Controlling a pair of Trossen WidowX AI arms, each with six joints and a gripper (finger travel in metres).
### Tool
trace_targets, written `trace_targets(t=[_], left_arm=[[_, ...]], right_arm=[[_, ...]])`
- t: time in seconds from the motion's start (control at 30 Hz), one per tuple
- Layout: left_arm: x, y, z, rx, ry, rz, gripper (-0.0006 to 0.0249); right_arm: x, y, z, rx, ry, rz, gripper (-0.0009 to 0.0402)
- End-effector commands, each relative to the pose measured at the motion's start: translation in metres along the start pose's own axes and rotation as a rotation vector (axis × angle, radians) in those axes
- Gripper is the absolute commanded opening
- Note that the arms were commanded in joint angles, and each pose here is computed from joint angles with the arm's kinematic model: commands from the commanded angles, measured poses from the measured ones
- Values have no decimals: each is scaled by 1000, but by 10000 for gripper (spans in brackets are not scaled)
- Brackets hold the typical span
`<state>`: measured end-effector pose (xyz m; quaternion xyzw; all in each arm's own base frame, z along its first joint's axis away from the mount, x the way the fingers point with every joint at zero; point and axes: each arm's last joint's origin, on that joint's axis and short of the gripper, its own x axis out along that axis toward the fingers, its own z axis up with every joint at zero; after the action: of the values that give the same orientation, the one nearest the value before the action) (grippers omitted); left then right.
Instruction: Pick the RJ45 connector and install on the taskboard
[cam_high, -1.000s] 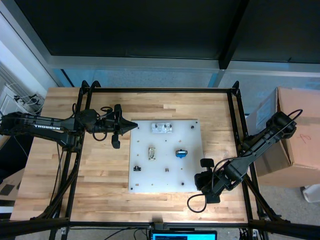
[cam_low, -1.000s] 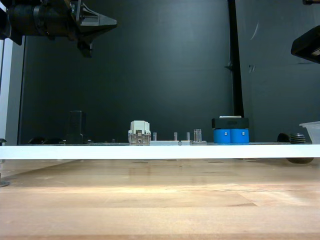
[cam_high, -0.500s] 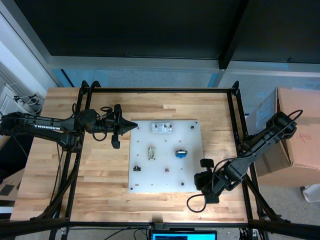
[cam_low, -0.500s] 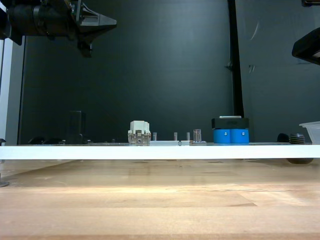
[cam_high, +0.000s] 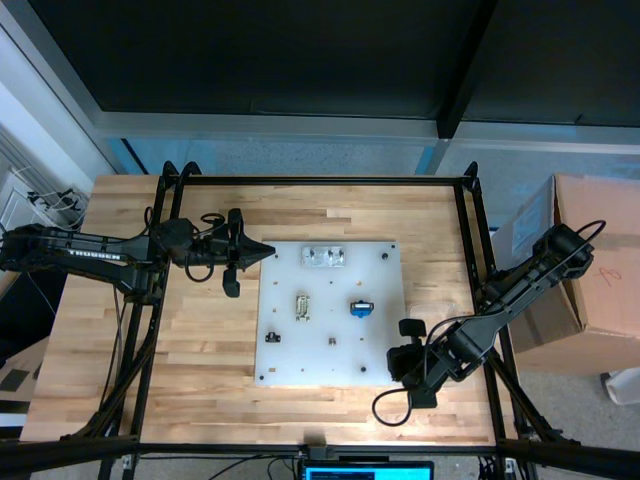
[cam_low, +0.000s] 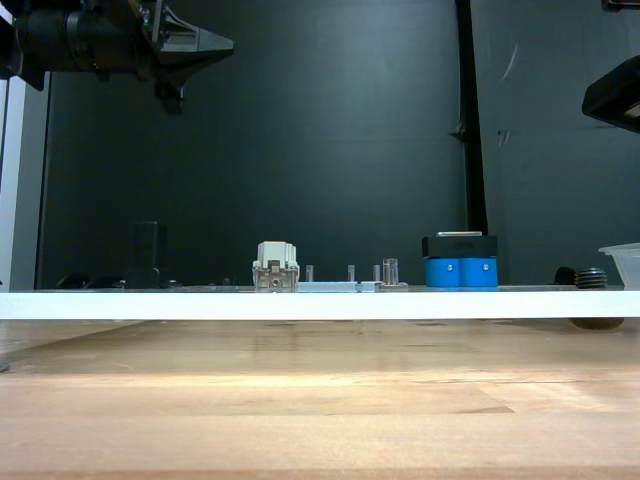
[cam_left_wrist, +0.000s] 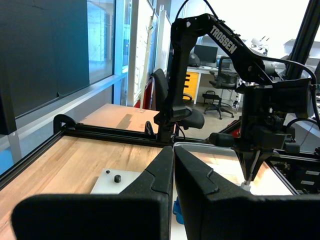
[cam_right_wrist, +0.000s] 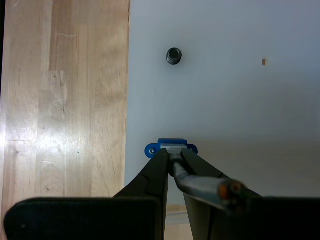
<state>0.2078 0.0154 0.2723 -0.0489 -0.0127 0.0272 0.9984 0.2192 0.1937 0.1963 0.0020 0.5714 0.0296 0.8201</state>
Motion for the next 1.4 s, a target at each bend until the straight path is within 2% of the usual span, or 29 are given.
trace_targets(t=[0.03, 0.3, 0.57, 0.7, 0.83, 1.2, 1.33, 1.4], left_arm=[[0, 0, 0, 0, 0, 0, 0], [0, 0, 0, 0, -2, 0, 0], [0, 0, 0, 0, 0, 0, 0], [0, 0, 0, 0, 0, 0, 0], [0, 0, 0, 0, -1, 0, 0], [0, 0, 0, 0, 0, 0, 0], [0, 0, 0, 0, 0, 0, 0], [0, 0, 0, 0, 0, 0, 0]], right_arm=[[1, 1, 1, -3, 7, 1, 38], [-3, 1, 2, 0, -6, 1, 92], [-22, -2, 4, 2, -12, 4, 120], [-36, -6, 7, 3, -20, -12, 124], [-47, -7, 9, 6, -30, -3, 123], [-53, -10, 8, 31, -35, 0, 123], [-65, -25, 14, 87, -75, 9, 123], [-74, -38, 20, 102, -131, -7, 123]])
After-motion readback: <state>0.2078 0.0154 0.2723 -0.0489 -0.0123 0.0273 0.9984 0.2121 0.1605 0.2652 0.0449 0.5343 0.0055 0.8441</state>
